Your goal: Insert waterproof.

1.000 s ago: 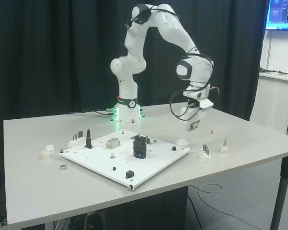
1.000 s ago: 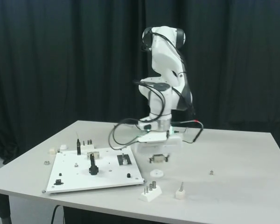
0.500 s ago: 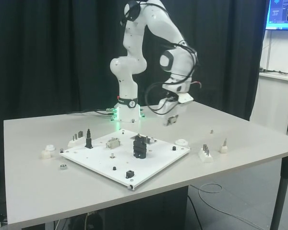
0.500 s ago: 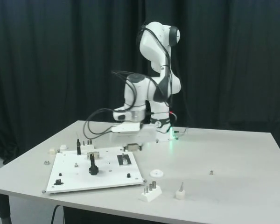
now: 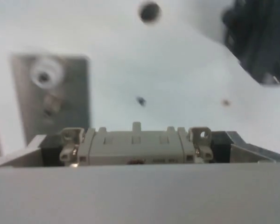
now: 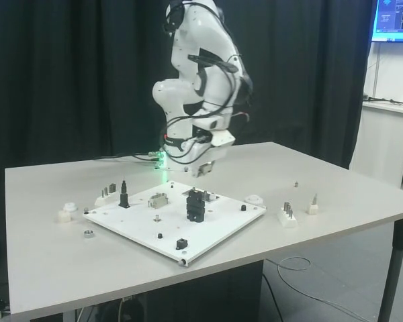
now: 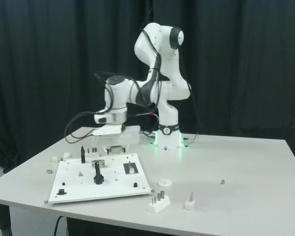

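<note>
You've got the white arm (image 7: 160,54) folded back over the far edge of the white assembly board (image 6: 215,231), which sits on the grey table (image 6: 336,181). The gripper (image 6: 203,168) hangs above the board, not touching it. In the wrist view the jaws are clamped on the waterproof connector (image 5: 135,145), held crosswise with both latch ends showing, presumably so it goes down flat into its seat. The matching grey receptacle (image 6: 159,199) sits on the board nearby, just beside the black upright fixture (image 6: 195,204). My read: transport phase, insertion not started.
</note>
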